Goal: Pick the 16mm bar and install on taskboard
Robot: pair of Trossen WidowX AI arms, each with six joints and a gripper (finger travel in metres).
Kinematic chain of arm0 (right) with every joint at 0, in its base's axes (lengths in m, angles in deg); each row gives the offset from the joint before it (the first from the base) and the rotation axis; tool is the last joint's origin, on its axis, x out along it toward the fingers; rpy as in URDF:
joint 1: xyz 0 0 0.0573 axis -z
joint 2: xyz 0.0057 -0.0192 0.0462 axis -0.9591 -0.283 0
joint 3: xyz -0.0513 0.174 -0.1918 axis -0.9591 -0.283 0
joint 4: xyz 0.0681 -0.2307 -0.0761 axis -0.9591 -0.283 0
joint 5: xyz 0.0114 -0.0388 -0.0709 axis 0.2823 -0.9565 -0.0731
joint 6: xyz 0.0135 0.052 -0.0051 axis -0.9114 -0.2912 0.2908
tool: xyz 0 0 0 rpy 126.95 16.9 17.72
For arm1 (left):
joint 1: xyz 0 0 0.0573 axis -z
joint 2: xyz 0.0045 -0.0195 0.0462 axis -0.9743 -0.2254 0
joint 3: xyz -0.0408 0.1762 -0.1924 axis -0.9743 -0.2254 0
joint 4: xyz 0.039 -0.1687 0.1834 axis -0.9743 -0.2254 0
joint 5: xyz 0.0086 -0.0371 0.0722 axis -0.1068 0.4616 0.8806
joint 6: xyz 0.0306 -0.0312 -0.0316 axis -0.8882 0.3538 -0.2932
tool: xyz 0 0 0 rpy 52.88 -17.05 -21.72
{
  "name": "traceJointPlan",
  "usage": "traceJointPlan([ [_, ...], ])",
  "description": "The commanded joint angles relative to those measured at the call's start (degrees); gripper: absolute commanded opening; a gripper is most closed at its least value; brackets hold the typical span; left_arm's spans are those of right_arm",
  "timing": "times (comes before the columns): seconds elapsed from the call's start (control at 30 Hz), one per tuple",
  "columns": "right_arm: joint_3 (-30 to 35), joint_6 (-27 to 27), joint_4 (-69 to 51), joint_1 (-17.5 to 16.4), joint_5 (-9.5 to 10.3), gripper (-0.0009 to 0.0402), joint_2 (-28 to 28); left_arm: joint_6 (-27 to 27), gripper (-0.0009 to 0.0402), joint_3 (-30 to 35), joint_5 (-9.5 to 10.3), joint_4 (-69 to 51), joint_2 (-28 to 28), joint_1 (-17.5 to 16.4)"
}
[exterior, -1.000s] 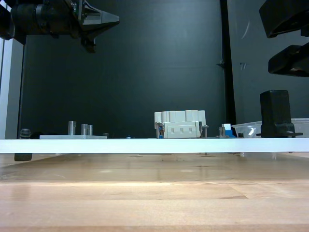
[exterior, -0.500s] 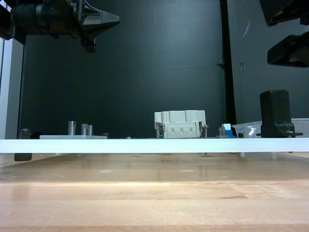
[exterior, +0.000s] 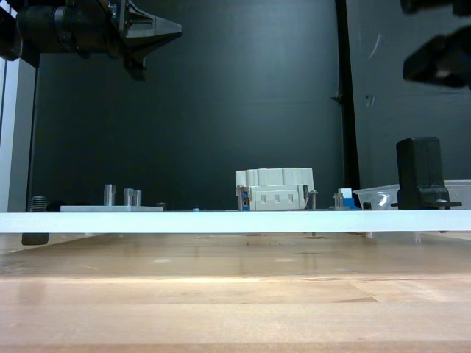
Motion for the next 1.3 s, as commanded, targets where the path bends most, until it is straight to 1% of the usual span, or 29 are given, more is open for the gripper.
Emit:
traceJointPlan([
  [0.03, -0.02, 2.60, 0.09, 0.66, -1.53, 0.0126, 2.32, 0.00, 0.0000, 0.00, 0.00, 0.00, 0.00, 0.00],
  [0.07, -0.02, 3.43, 0.15, 0.96, -1.79, 0.0120, 3.15, 0.00, 0.0000, 0.00, 0.00, 0.02, 0.00, -0.02],
  [0.17, -0.02, 6.08, 0.15, 2.03, -4.26, 0.0098, 6.03, 0.00, 0.0000, 0.00, 0.00, 0.00, 0.00, 0.00],
  [0.23, -0.07, 7.63, 0.11, 3.23, -5.07, 0.0083, 8.00, 0.00, 0.0000, 0.00, 0.00, 0.00, 0.00, 0.00],
  [0.37, -0.31, 11.08, 0.17, 7.04, -5.62, 0.0048, 11.47, 0.00, 0.0000, 0.00, 0.00, 0.00, 0.00, 0.00],
  [0.4, -0.39, 12.35, 0.28, 8.04, -5.95, 0.0039, 12.35, 0.00, 0.0000, 0.00, 0.00, 0.00, 0.00, 0.00],
  [0.53, -0.50, 18.05, 1.20, 12.35, -5.99, -0.0002, 15.85, 0.00, 0.0000, 0.00, 0.00, 0.00, 0.00, 0.00],
  [0.67, -1.22, 23.67, 4.66, 17.40, -5.90, 0.0003, 19.76, 0.00, 0.0000, 0.00, 0.00, 0.00, 0.00, 0.00],
  [0.77, -2.86, 27.69, 8.11, 21.09, -5.42, 0.0001, 22.91, 0.00, 0.0000, 0.00, 0.00, 0.00, 0.00, 0.00],
  [0.8, -3.69, 28.76, 9.46, 22.36, -5.14, 0.0000, 24.04, 0.00, 0.0000, 0.00, 0.00, 0.00, 0.00, -0.02],
  [0.83, -4.61, 29.94, 11.06, 23.67, -4.15, -0.0001, 25.20, 0.00, 0.0000, 0.00, 0.00, 0.00, 0.00, -0.02],
  [0.97, -8.17, 33.53, 18.10, 28.68, 0.55, 0.0000, 29.20, 0.00, 0.0000, 0.00, 0.00, 0.00, 0.00, 0.00],
  [1.03, -10.10, 34.80, 21.84, 30.93, 1.88, 0.0000, 31.02, 0.00, 0.0000, 0.00, 0.00, 0.00, 0.00, 0.00],
  [1.1, -11.91, 35.30, 25.44, 32.81, 2.69, 0.0000, 32.61, 0.00, 0.0000, 0.00, 0.00, 0.02, 0.00, 0.00],
  [1.2, -14.97, 36.24, 31.54, 35.52, 5.46, 0.0000, 34.47, 0.00, 0.0000, 0.00, 0.00, 0.00, 0.00, 0.00],
  [1.3, -18.27, 36.22, 37.86, 37.46, 6.60, 0.0000, 36.09, 0.00, 0.0000, 0.00, 0.00, 0.00, 0.00, -0.02],
])
